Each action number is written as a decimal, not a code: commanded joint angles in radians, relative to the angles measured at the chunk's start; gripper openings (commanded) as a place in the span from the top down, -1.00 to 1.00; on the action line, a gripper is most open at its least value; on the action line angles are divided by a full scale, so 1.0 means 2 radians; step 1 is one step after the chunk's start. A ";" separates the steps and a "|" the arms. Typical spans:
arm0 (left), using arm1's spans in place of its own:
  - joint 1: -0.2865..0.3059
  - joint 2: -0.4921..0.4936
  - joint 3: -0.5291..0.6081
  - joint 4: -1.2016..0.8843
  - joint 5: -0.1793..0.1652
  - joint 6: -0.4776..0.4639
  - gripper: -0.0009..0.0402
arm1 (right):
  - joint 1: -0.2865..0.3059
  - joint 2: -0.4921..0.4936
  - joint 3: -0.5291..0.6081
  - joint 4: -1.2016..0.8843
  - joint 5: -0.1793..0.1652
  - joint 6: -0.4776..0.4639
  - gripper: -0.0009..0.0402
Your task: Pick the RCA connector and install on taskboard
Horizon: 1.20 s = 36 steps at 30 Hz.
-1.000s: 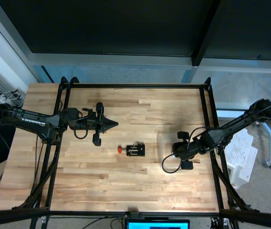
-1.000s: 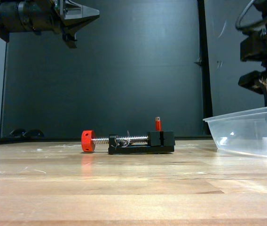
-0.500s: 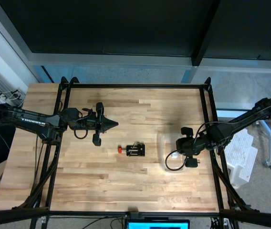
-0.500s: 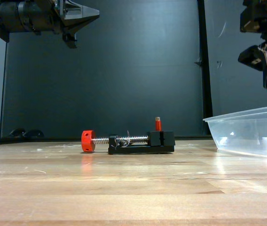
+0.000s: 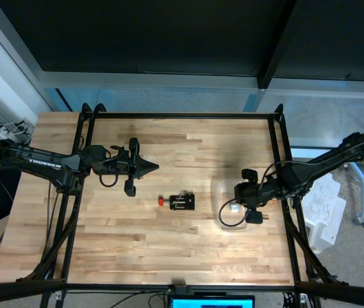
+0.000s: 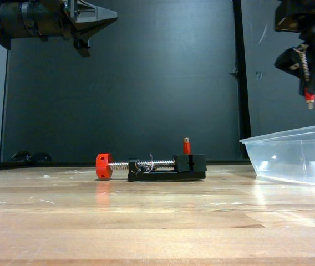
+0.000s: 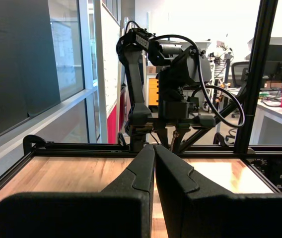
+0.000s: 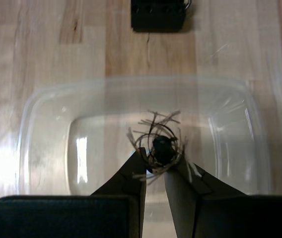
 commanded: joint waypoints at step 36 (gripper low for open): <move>0.000 0.000 0.000 0.000 0.000 0.000 0.96 | -0.075 0.231 0.171 0.078 -0.007 -0.051 0.96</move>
